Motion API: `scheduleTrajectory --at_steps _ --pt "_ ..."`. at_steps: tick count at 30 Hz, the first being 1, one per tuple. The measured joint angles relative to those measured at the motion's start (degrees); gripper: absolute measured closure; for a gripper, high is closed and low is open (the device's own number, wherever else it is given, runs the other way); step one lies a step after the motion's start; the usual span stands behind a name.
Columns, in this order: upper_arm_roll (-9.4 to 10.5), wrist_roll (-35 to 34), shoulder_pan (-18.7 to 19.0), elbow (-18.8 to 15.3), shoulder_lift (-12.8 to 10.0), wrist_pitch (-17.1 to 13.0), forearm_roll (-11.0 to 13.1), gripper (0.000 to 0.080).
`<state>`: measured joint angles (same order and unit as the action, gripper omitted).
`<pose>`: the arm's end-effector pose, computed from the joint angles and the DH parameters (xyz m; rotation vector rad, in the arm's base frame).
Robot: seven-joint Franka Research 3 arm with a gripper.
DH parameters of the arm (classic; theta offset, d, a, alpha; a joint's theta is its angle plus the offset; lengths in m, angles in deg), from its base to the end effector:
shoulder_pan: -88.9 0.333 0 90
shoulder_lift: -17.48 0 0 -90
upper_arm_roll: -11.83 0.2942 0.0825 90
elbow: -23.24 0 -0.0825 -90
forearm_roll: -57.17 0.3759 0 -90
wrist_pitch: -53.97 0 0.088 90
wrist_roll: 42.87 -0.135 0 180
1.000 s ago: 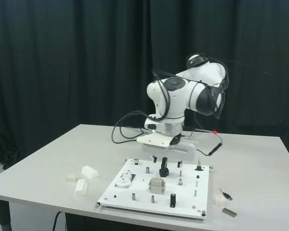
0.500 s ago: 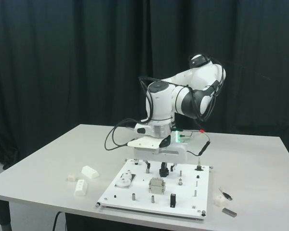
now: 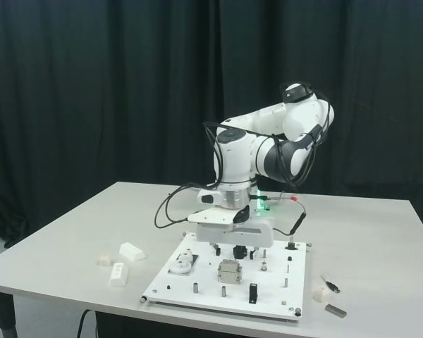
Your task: Remove waterproof.
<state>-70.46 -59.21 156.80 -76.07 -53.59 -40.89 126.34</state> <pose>0.6109 0.0788 0.2334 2.8644 -1.1705 -0.1533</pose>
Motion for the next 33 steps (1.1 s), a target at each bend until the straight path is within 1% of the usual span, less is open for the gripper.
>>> scheduleTrajectory --at_steps 9,16,23,33 --pt "0.62 0.27 1.59 -1.97 -0.43 -3.36 0.24 0.0003" --pt "1.13 0.61 1.96 -2.87 -0.43 -5.71 0.28 0.0003" --pt "1.97 0.61 1.86 -3.37 -0.43 -7.11 0.96 0.0003" --pt "2.68 1.15 1.45 -3.69 -0.48 -7.50 1.33 0.0003"
